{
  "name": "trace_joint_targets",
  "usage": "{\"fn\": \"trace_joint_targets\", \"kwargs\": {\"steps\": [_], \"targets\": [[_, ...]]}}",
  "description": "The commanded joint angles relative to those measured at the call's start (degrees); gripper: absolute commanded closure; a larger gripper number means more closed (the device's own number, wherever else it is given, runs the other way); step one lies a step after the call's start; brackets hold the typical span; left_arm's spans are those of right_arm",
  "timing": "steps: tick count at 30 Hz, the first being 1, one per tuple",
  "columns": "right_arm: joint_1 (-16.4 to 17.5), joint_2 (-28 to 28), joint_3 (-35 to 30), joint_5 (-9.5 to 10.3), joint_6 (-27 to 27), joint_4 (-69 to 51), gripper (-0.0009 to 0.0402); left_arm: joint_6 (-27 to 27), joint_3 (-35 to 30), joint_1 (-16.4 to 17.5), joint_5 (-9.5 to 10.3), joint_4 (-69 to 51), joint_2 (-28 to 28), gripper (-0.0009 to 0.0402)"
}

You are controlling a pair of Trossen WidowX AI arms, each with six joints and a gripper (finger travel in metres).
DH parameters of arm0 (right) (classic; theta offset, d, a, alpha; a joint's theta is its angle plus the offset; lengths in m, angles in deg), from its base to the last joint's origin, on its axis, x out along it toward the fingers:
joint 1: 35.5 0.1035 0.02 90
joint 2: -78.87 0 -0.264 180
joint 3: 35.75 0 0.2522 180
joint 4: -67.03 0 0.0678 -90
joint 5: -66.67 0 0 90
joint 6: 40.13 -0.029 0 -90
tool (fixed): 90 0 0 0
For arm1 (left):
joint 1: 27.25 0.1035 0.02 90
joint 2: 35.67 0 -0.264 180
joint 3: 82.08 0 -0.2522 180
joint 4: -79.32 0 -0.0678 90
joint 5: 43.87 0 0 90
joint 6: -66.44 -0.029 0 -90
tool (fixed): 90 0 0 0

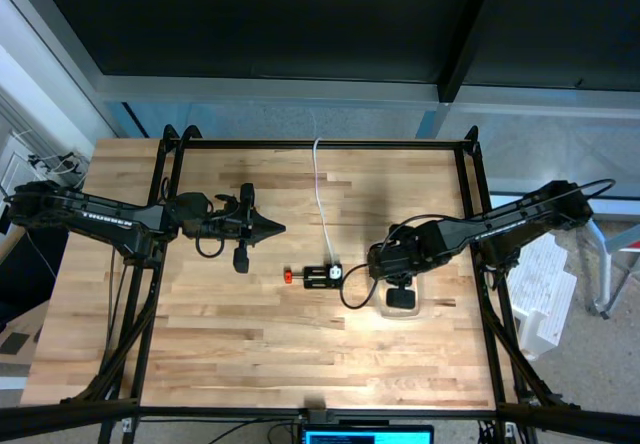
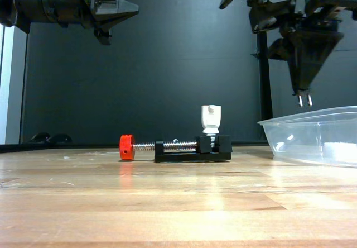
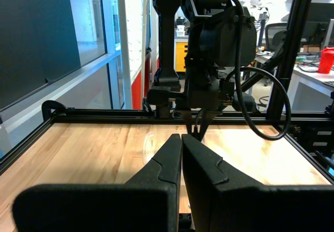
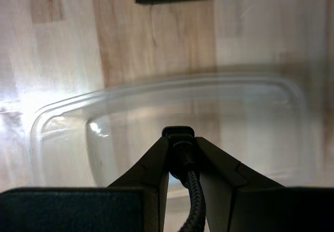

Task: Remove the power plug from the receptacle and place in the container

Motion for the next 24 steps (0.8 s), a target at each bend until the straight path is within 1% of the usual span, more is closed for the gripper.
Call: {"fn": "trace_joint_targets", "kwargs": {"steps": [1,4,5,6,7,9,12,15,24], "targets": [[0.1,0.9,3.0,1.25,-0.8,2.2,0.0393,0.0,0.0,0.0,-0.02,0.0,0.0,0.0393],[0.1,1.4,4.9,1.38,-1.7,3.3,0.0393,0.0,0.0,0.0,-0.02,0.0,0.0,0.0393],[0.1,1.6,5.3,1.9,-2.0,3.7,0.0393,0.0,0.0,0.0,-0.02,0.0,0.0,0.0393],[0.1,1.9,5.8,3.1,-2.3,4.3,0.0393,0.0,0.0,0.0,-0.02,0.0,0.0,0.0393],[0.1,2.0,6.3,4.74,-2.6,5.3,0.0393,0.0,0.0,0.0,-0.02,0.0,0.0,0.0393],[0.1,2.1,7.1,7.1,-2.7,7.1,0.0391,0.0,0.0,0.0,-0.02,0.0,0.0,0.0393],[0.1,2.1,8.3,7.23,-3.0,7.9,0.0381,0.0,0.0,0.0,-0.02,0.0,0.0,0.0393],[0.1,2.1,9.0,7.26,-3.1,8.0,0.036,0.0,0.0,0.0,-0.02,0.0,0.0,0.0393],[0.0,2.9,10.3,7.23,-3.6,8.2,0.025,0.0,0.0,0.0,-0.02,0.0,0.0,0.0393]]}}
